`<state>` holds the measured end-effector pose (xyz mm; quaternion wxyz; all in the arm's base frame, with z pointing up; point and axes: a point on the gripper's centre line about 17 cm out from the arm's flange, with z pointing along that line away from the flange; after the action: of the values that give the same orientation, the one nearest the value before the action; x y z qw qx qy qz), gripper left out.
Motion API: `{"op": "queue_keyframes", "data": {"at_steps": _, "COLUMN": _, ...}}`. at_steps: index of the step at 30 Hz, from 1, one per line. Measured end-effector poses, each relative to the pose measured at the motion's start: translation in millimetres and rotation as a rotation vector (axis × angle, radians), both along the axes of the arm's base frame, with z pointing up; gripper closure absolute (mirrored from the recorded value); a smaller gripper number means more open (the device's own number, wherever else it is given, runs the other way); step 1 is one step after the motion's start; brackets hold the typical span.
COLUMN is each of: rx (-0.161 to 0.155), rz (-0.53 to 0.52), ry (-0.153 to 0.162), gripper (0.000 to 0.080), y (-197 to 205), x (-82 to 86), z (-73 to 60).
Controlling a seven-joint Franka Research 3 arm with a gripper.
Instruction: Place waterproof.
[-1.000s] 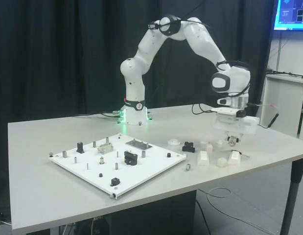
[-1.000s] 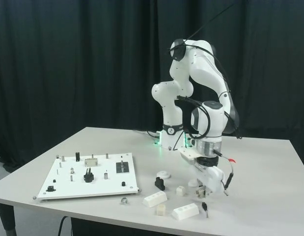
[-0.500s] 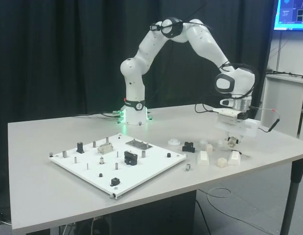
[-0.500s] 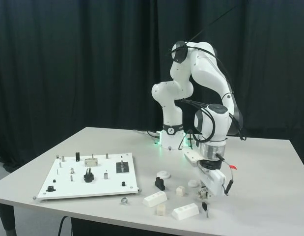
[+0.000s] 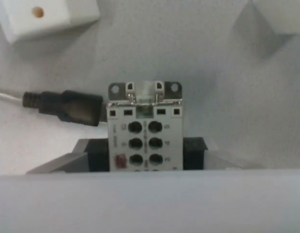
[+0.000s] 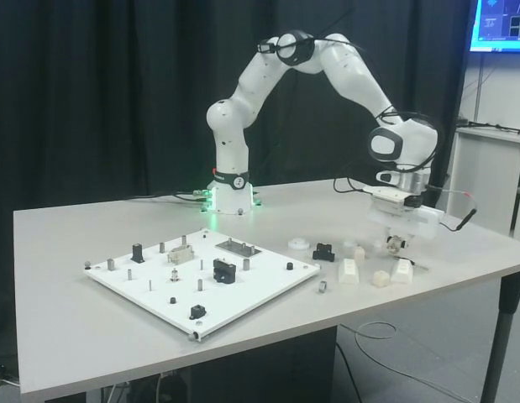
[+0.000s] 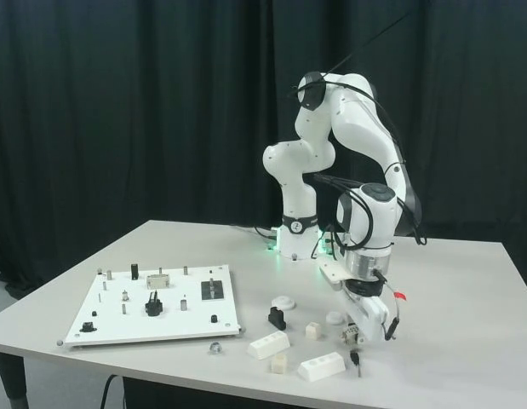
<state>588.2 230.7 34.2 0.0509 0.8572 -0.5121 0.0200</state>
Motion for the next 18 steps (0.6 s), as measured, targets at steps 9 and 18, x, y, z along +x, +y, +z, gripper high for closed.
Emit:
{"op": "queue_keyframes", "data": {"at_steps": 9, "rx": -0.007, "rz": -0.003, "ry": 0.007, "gripper": 0.0491, "y": -1.8, "x": -2.5, "z": -4.9}}
{"op": "queue_keyframes", "data": {"at_steps": 18, "rx": -0.012, "rz": -0.005, "ry": 0.015, "gripper": 0.0491, "y": -3.5, "x": -4.5, "z": -5.9}}
